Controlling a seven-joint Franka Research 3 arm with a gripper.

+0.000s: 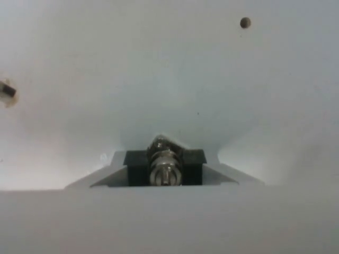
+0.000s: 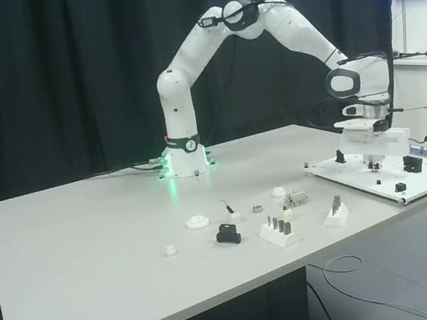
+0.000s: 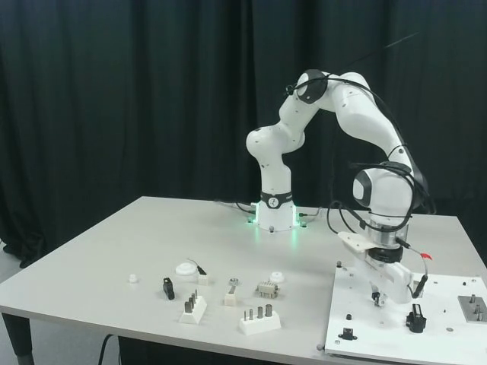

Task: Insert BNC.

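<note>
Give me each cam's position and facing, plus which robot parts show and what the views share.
Wrist view: on the wrist, looking down at the white board; the BNC connector sits between the black fingertips.
First room view: off the table's front, arm base far, gripper at right; whole arm shows.
Second room view: from another side, gripper over the board; whole arm shows.
Shared: both room views show the arm, grey table and board.

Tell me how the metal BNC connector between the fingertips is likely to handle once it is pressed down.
The BNC connector looks like solid ribbed metal, so probably stiff and unlikely to bend. Its round barrel may twist or slip in the gripper. Above the white board, any tilt could make it jam.
</note>
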